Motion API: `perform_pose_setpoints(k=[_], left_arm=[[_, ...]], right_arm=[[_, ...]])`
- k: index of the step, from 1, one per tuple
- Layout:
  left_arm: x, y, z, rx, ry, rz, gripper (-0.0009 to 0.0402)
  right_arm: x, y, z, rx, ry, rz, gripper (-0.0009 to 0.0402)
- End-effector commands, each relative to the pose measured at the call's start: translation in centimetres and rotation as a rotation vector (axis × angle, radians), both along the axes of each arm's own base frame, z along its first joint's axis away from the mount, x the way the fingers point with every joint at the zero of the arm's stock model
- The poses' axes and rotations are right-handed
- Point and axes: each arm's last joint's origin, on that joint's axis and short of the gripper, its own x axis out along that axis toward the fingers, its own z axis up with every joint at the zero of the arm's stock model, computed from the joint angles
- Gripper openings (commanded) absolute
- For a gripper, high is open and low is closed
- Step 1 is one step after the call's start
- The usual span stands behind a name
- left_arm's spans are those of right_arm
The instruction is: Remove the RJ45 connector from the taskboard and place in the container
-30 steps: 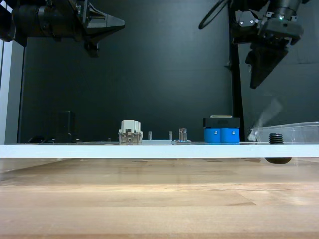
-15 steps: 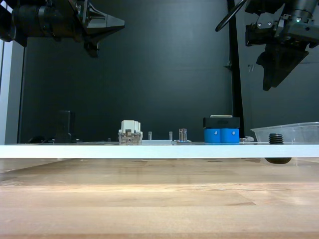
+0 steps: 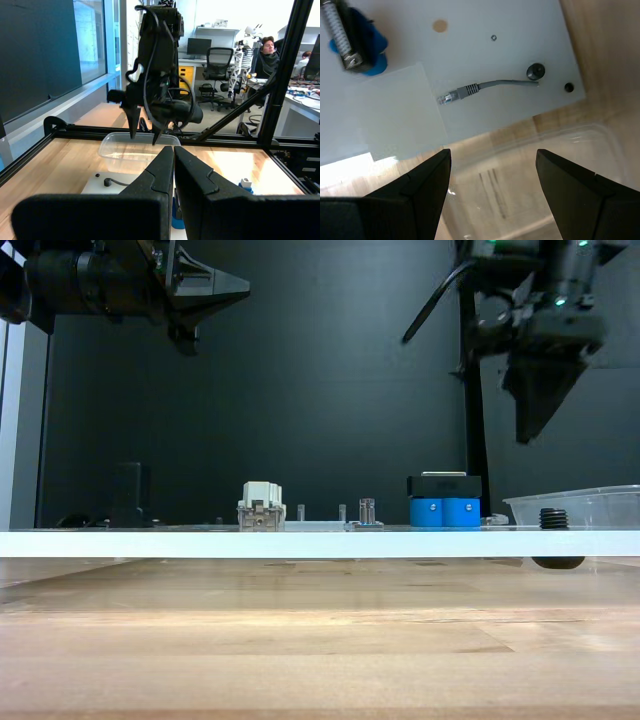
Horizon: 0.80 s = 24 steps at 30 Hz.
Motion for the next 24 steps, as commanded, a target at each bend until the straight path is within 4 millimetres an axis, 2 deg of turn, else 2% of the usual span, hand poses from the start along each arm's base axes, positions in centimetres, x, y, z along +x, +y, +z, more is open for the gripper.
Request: perform_pose_setpoints(k=[1, 8, 15, 24], left_arm=[[0.0, 0.0, 0.0, 0.000, 0.000, 0.000, 0.0000], [0.0, 0.0, 0.0, 0.000, -0.001, 0.000, 0.0000], [0.0, 0.0, 0.0, 0.000, 0.000, 0.000, 0.0000], [0.0, 0.0, 0.0, 0.000, 0.000, 0.000, 0.0000]], right_arm=[[1.4, -0.1, -0.7, 0.031, 0.003, -0.111, 0.0236], [4.2, -0.2, -1.4, 0.062, -0.018, -0.229, 0.0236], [6.2, -0.4, -2.8, 0.140, 0.011, -0.378, 0.0236], [7.0, -0.3, -4.4, 0.220, 0.045, -0.577, 0.0236]])
